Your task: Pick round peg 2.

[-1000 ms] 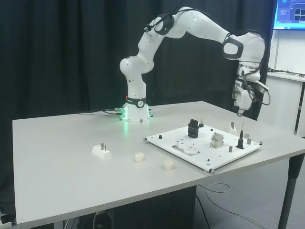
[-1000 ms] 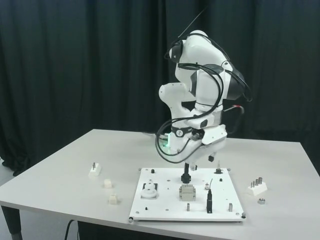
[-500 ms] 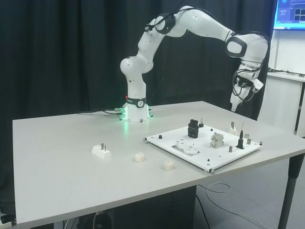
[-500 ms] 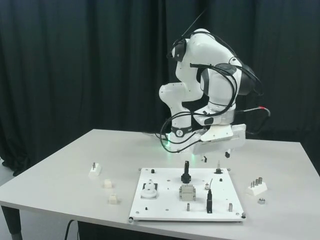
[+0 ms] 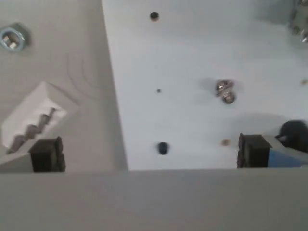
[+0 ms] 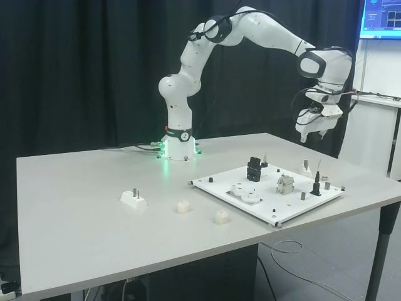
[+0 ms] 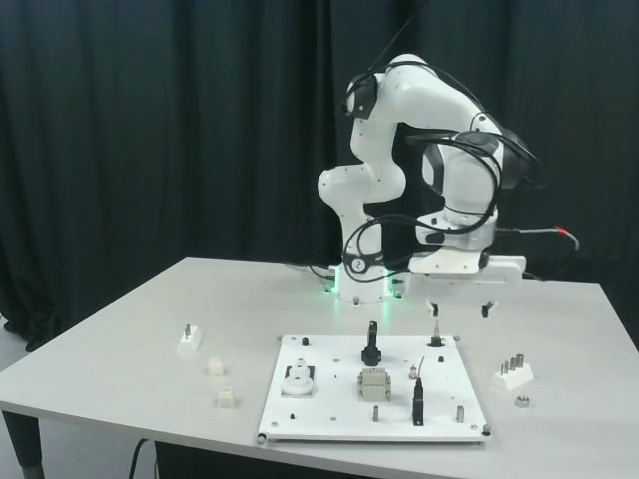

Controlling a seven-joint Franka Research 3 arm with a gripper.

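Note:
A white holder block [image 7: 513,374] carrying three upright grey round pegs [image 7: 513,363] stands on the grey table just off the white board's [image 7: 329,409] right edge; which one is peg 2 I cannot tell. The same block [image 5: 29,122] shows in the wrist view beside one black fingertip [image 5: 46,154], and from the first room view the block [image 6: 306,167] is small, behind the board [image 6: 219,187]. My gripper [image 7: 459,310] [image 6: 311,134] [image 5: 149,153] hangs open and empty, fingers down, well above the board's back right corner, to the left of the block.
A loose nut [image 7: 520,401] [image 5: 12,38] lies by the peg block. The board carries a black knob [image 7: 371,351], a grey housing [image 7: 372,384], a white gear [image 7: 298,379] and a black upright [image 7: 417,404]. Left of it stand another peg holder [image 7: 188,339] and two small white blocks [image 7: 214,366] [image 7: 227,398].
The wrist has swung from a tilted pose above the board's black knob toward the peg block's side and levelled out, with the fingers now pointing straight down. Nothing on the table has moved.

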